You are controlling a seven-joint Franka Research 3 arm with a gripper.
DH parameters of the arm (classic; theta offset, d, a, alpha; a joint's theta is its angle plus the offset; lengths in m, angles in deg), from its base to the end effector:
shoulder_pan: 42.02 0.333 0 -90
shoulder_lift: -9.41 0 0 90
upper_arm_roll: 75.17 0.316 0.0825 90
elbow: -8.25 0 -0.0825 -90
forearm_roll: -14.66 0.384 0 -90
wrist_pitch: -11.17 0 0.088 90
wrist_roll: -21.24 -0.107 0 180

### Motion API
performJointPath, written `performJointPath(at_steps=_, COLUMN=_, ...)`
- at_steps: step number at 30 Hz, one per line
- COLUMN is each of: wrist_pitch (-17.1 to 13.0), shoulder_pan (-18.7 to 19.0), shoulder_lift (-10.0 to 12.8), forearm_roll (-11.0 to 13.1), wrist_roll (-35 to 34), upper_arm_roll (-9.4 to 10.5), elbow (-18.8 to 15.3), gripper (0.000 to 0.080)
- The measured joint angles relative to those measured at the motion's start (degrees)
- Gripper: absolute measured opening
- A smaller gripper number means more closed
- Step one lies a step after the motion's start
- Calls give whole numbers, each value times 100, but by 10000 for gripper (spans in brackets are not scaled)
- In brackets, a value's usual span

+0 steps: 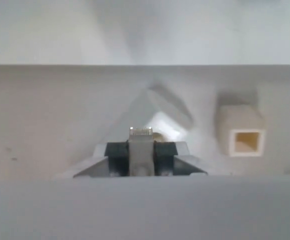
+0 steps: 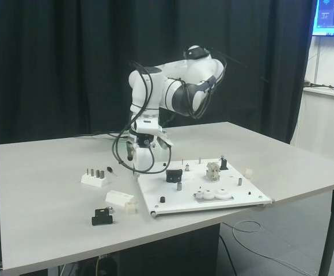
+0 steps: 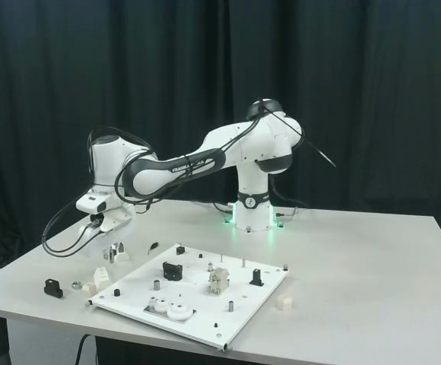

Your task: Insert Ethernet.

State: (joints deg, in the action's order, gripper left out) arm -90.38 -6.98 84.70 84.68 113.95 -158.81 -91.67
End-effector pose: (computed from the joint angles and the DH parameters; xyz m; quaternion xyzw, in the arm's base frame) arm 0.5779 -0.2827 0.2644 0.9623 0.2651 -0.0486 0.0368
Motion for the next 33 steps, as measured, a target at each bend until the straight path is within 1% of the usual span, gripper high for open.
performJointPath(at_steps=5, wrist_pitch=78, shoulder_pan=330, shoulder_lift=-3, forearm_roll=0, wrist_roll=116, upper_arm_roll=-152, elbow=-432, gripper=101)
performJointPath(at_steps=17, wrist_pitch=61, shoulder_pan=1193, shoulder_lift=-19, forearm_roll=6, wrist_roll=273, upper_arm_roll=-472, elbow=-1447, gripper=101)
performJointPath(at_steps=33, wrist_pitch=-283, shoulder_pan=2213, shoulder_lift=-103, forearm_roll=12, wrist_roll=516, upper_arm_roll=-679, elbow=-2604, gripper=101)
